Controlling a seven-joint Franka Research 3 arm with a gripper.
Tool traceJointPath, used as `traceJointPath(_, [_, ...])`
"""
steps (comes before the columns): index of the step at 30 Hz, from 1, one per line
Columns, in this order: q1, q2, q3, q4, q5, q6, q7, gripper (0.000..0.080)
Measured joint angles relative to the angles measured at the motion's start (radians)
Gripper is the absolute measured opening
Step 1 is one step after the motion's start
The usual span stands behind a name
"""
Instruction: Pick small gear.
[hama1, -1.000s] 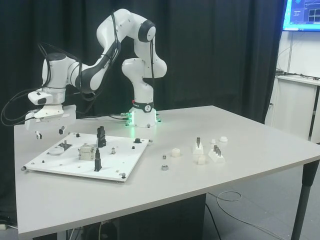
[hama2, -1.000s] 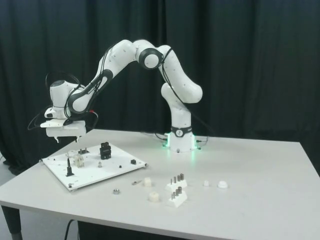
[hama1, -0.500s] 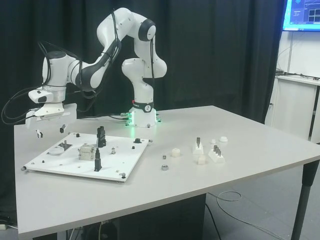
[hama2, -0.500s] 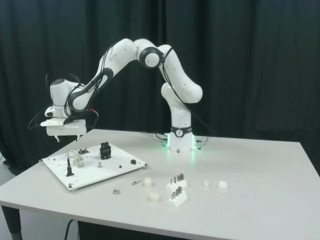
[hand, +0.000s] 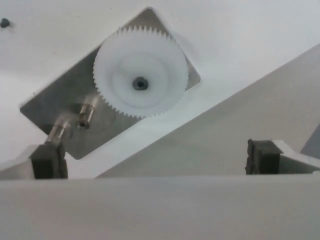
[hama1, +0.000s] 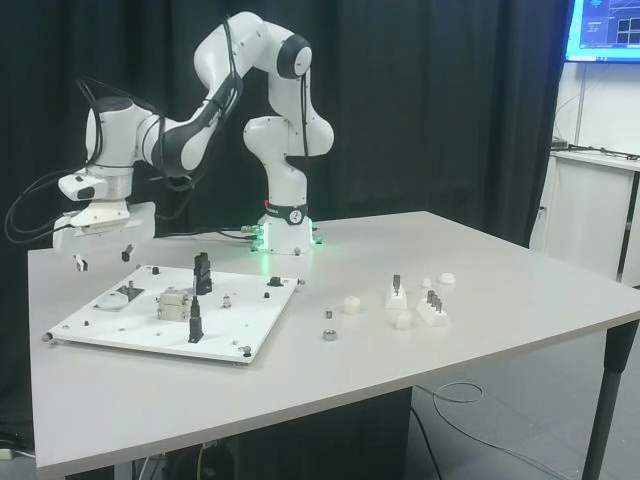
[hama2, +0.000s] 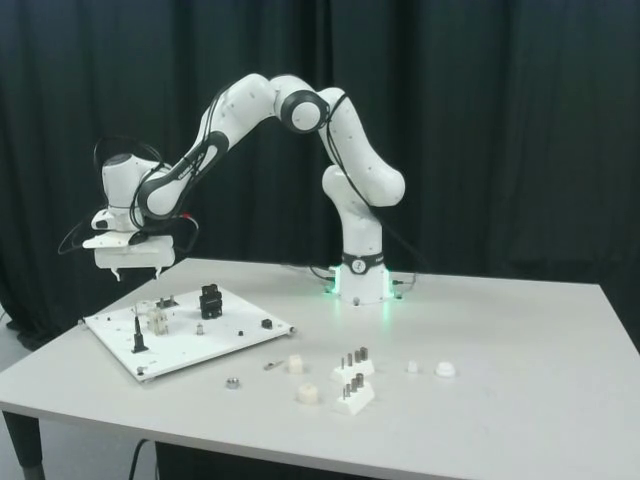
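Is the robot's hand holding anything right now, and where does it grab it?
Nothing is held. The gripper is open and hangs above the white board, with only air between its fingers. The white gear sits on its plate below.

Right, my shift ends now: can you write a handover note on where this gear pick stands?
End effector: open, holding nothing, hanging above the far corner of the white board.
A white gear sits on a peg on the grey metal plate below; whether it is the small one I cannot tell. A bare peg stands beside it.
Done: nothing gripped.
Left: descend, close on the gear, lift.
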Motion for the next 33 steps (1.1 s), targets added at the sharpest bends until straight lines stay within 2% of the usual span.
traceJointPath(7, [0.004,-0.005,0.0,0.0,0.0,-0.031,0.0,0.08])
traceJointPath(11, [0.007,-0.016,0.0,-0.004,0.0,-0.085,0.0,0.08])
traceJointPath(15, [0.016,-0.046,0.0,-0.022,0.0,-0.144,0.005,0.08])
traceJointPath(19, [0.034,-0.093,0.0,-0.052,0.014,-0.183,0.019,0.08])
traceJointPath(24, [0.075,-0.171,0.0,-0.111,0.045,-0.204,0.031,0.08])
traceJointPath(33, [0.189,-0.322,0.001,-0.226,0.047,-0.218,0.121,0.08])
